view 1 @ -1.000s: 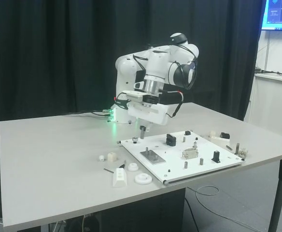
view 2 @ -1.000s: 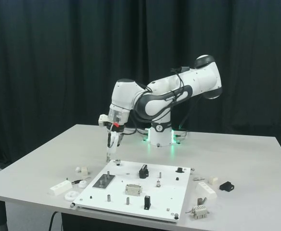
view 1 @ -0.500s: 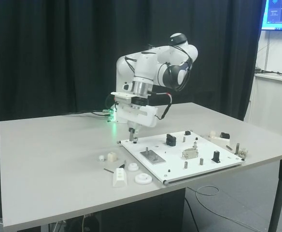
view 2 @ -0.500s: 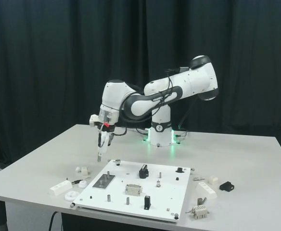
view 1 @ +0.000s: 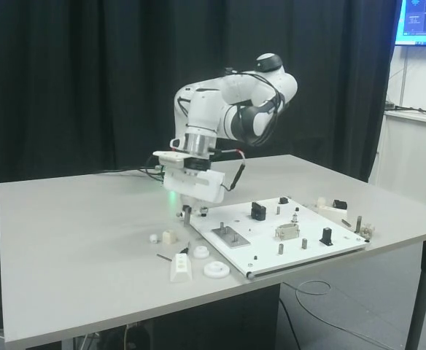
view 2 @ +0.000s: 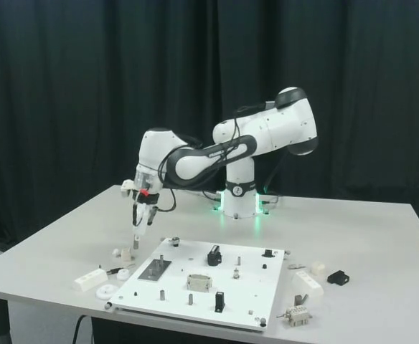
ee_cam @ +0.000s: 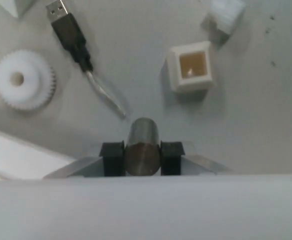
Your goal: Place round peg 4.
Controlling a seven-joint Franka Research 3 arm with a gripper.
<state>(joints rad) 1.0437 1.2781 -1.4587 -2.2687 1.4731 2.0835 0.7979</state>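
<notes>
- The gripper (ee_cam: 142, 159) pinches the peg (ee_cam: 143, 145), a grey metal cylinder, between its 2 black fingers (ee_cam: 112, 158), 1 pad on each side.
- In the wrist view the peg's round shaft runs straight away from the camera, so its long axis lies along the fingers; its free end points down at the table (ee_cam: 266, 115).
- In the first room view the peg (view 1: 187, 214) hangs upright below the gripper (view 1: 187, 211), its lower end above the table (view 1: 74, 219) and not touching it.
- The peg is off the board (view 1: 271, 233), just past the board's corner nearest the arm's base, at about 9 o'clock from that corner in the first room view.
- Beneath the peg lie loose parts: a white cube (ee_cam: 191, 66) with a square hollow at about 1 o'clock from the peg in the wrist view, a white gear (ee_cam: 24, 80) at 10 o'clock, and a black USB plug (ee_cam: 68, 31) with its cable between them.
- In the second room view the gripper (view 2: 135, 234) hangs just above the cube (view 2: 126, 254), left of the board (view 2: 245, 294).
- The arm (view 2: 217, 150) reaches out low from its base, where a green light (view 2: 217, 208) glows.
</notes>
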